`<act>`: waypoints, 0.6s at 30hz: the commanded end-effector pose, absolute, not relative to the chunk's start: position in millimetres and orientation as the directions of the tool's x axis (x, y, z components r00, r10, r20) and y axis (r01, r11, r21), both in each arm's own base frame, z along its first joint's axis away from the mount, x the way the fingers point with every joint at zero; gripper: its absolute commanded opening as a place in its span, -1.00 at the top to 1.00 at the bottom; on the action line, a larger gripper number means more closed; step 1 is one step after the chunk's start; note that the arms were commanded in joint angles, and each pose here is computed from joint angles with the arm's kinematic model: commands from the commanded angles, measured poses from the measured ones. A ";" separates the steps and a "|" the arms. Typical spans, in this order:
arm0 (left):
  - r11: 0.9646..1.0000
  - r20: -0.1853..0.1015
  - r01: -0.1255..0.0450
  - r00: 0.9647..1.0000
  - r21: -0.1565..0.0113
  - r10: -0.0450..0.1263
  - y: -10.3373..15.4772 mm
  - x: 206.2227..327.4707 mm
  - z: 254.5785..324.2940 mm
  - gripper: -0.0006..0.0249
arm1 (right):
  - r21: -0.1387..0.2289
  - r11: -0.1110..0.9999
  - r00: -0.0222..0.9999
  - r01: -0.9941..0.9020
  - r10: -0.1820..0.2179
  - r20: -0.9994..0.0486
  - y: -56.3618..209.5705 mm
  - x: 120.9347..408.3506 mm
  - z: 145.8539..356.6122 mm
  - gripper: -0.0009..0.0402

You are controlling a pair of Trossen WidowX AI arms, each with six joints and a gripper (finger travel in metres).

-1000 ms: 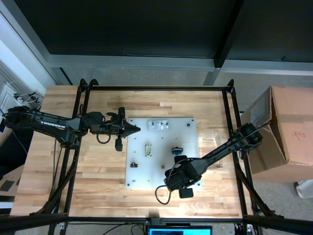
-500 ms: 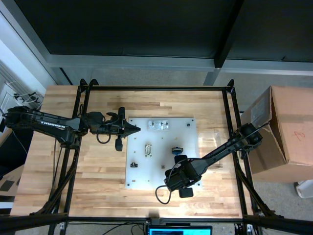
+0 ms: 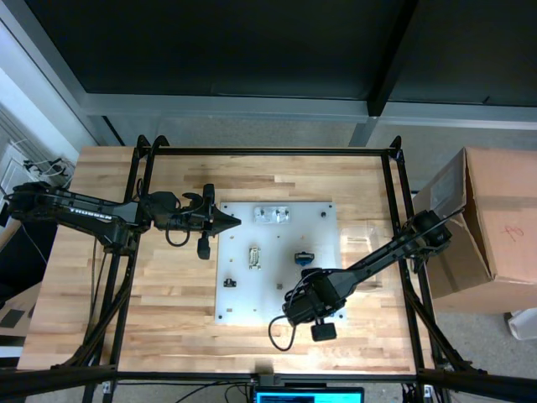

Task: Pick the M12 nut and place it on its threads and fasten

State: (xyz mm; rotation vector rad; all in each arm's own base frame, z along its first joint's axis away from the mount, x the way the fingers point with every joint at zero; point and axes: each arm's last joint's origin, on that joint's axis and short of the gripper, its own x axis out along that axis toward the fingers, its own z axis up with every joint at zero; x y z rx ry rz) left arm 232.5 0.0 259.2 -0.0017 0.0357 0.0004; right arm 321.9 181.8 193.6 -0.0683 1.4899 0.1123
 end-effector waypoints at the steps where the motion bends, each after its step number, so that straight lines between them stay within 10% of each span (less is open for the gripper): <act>1: 1.000 -0.035 0.000 0.999 -0.002 0.000 0.0 232.5 259.4 0.95 | -0.026 0.996 0.109 -0.087 -0.016 -0.994 180.3 322.4 195.4 0.96; 14: 1.000 -0.035 0.000 0.999 -0.002 0.000 0.0 232.5 259.4 0.95 | -0.045 0.997 0.155 -0.070 -0.034 -0.987 180.7 323.7 189.1 0.96; 16: 1.000 -0.035 0.000 0.999 -0.002 0.000 0.0 232.5 259.4 0.95 | 0.018 0.996 0.121 -0.087 0.028 -0.992 182.6 322.7 188.9 0.96; 18: 1.000 -0.036 0.000 0.999 -0.002 0.000 0.0 232.5 259.2 0.95 | 0.158 0.975 0.042 -0.155 0.167 -0.985 186.7 320.5 189.1 0.96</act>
